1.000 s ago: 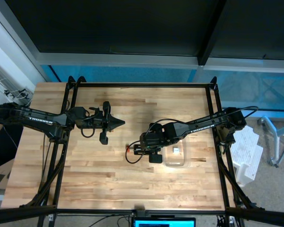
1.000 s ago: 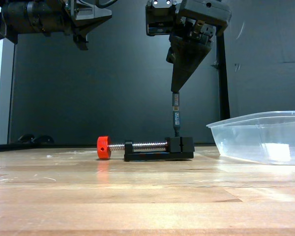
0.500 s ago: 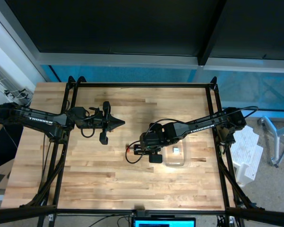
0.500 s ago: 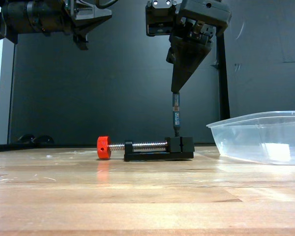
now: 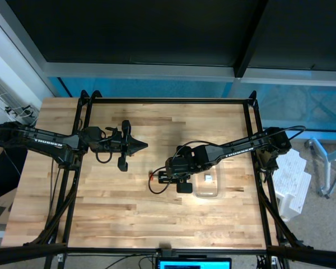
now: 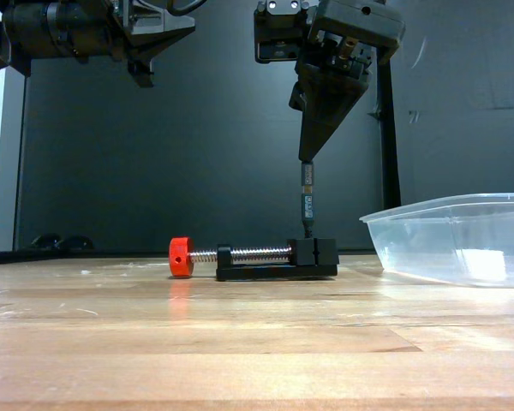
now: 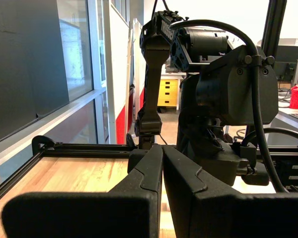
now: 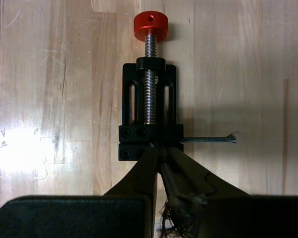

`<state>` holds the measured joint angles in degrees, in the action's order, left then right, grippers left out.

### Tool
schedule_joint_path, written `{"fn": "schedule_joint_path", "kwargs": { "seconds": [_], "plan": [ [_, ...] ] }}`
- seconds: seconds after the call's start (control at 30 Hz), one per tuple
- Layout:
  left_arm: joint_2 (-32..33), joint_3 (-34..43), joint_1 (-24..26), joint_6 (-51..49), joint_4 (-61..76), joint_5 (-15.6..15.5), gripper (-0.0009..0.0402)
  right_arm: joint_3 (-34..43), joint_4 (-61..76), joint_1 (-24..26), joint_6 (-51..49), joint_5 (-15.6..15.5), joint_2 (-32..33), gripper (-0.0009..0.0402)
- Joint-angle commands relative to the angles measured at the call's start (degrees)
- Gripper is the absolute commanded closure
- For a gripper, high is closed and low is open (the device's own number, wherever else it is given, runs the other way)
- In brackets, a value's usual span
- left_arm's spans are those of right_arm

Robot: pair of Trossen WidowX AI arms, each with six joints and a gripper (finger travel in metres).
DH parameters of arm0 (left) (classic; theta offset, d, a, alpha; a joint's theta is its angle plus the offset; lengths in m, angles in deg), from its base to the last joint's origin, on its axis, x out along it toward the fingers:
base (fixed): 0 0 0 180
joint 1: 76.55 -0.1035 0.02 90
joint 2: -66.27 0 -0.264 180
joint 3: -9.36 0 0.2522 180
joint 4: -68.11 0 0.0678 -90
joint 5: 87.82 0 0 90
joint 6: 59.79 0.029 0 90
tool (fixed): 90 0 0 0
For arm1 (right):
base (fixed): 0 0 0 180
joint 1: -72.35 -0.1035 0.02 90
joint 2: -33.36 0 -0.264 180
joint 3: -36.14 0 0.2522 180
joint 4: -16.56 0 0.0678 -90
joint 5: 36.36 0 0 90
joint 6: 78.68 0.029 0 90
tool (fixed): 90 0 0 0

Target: Pick the usb-c connector and install on the hub

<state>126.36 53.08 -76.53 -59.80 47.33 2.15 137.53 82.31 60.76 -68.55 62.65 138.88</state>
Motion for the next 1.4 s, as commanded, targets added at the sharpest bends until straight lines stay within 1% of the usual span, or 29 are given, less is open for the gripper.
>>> {"fn": "schedule_joint_path", "kwargs": {
  "seconds": [0.03, 0.13, 0.73, 0.9, 1.4],
  "plan": [
    [0.0, 0.0, 0.0, 0.0, 0.0, 0.0, 0.0393, 0.0, 0.0, 0.0, -0.1, 0.0, 0.0, 0.0394],
    [0.0, 0.0, 0.0, 0.0, 0.0, 0.0, 0.0393, 0.0, 0.0, 0.0, -0.1, 0.4, 0.0, 0.0394],
    [0.0, 0.0, 0.0, 0.0, 0.0, 0.0, 0.0393, -0.6, -0.5, 0.0, 1.0, 0.4, 0.0, 0.0394],
    [0.0, 0.0, 0.0, 0.0, 0.0, 0.0, 0.0393, -0.5, -0.8, 0.0, 1.0, -0.1, 0.0, 0.0393],
    [0.0, 0.0, 0.0, 0.0, 0.0, 0.0, 0.0393, -0.5, -0.3, 0.0, 1.6, -0.2, 0.0, 0.0394]
  ]
}}
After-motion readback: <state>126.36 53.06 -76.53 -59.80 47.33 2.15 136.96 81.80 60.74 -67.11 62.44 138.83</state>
